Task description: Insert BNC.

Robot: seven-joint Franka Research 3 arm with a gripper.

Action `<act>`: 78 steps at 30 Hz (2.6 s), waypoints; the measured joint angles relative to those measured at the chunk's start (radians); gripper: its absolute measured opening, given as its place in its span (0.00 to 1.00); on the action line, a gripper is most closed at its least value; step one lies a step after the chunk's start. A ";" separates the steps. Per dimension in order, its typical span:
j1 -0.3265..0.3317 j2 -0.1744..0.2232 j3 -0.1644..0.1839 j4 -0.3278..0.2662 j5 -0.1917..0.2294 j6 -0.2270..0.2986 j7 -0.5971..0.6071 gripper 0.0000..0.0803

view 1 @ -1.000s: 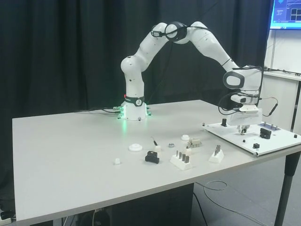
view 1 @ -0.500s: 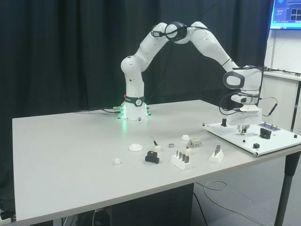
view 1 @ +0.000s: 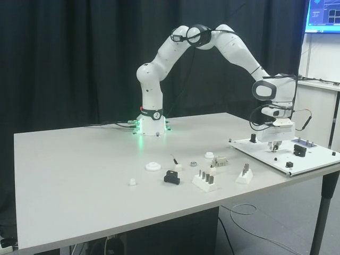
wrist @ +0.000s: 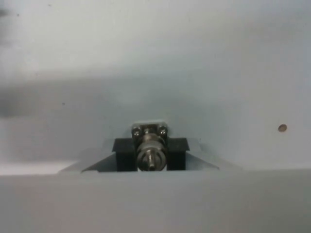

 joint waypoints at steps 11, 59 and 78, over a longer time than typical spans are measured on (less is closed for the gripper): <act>0.000 0.000 0.000 0.000 0.000 0.000 0.048 0.16; 0.015 0.003 -0.014 0.001 0.000 0.006 0.527 0.16; 0.032 0.006 -0.032 0.001 0.000 0.008 0.708 0.15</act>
